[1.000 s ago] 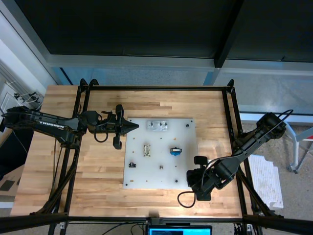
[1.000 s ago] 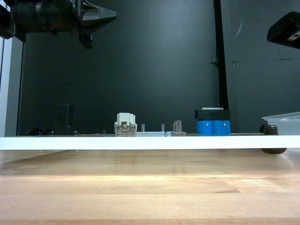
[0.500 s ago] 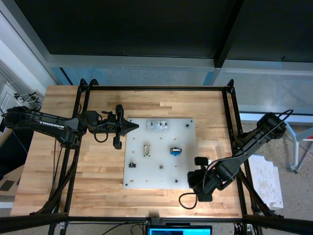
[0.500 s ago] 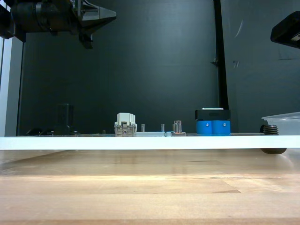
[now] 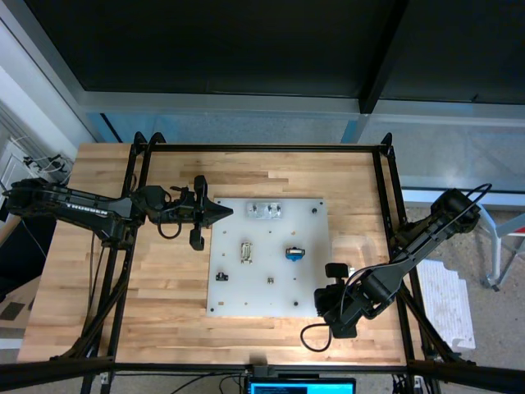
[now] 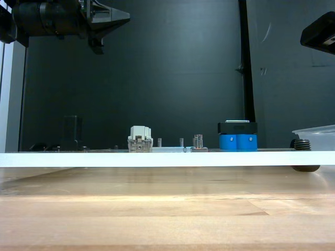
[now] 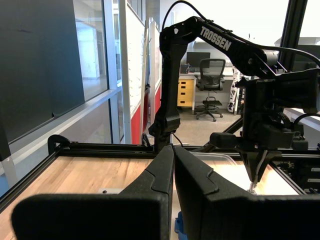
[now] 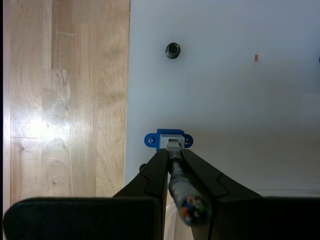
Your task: Pick the RJ45 connector and install on taskboard
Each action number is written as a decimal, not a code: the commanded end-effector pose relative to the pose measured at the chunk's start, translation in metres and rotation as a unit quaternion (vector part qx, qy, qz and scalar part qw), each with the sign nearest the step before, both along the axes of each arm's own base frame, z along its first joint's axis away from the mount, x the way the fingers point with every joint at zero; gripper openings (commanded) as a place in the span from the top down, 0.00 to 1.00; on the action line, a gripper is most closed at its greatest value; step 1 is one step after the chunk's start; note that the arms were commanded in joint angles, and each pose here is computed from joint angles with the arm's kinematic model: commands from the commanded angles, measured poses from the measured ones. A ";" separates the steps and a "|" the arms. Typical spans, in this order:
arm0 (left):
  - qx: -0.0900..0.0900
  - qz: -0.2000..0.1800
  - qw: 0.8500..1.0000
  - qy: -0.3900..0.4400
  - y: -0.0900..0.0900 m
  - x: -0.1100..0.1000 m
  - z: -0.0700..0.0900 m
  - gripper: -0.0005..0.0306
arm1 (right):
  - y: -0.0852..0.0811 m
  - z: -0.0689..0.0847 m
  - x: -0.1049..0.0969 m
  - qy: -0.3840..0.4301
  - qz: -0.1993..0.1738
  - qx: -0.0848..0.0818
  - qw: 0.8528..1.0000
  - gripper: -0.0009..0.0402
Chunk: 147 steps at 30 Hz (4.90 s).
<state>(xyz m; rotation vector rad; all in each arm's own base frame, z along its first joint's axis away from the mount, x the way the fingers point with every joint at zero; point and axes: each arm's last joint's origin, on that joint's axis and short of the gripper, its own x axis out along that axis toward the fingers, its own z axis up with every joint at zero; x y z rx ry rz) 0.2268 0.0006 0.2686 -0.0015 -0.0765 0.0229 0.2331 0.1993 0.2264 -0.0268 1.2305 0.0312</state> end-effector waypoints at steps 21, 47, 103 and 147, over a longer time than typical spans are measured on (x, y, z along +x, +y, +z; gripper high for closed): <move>0.000 0.000 1.000 0.000 0.000 0.000 0.000 0.98 | -0.001 -0.007 0.003 -0.002 0.008 0.000 1.000 0.98; 0.000 0.000 1.000 0.000 0.000 0.000 0.000 0.98 | -0.004 -0.020 -0.001 0.008 0.009 0.006 1.000 0.97; 0.000 0.000 1.000 0.000 0.000 0.000 0.000 0.98 | -0.029 0.047 -0.016 -0.014 -0.006 0.033 0.999 0.61; 0.000 0.000 1.000 0.000 0.000 0.000 0.000 0.98 | -0.219 0.117 0.035 -0.442 -0.017 0.006 0.897 0.98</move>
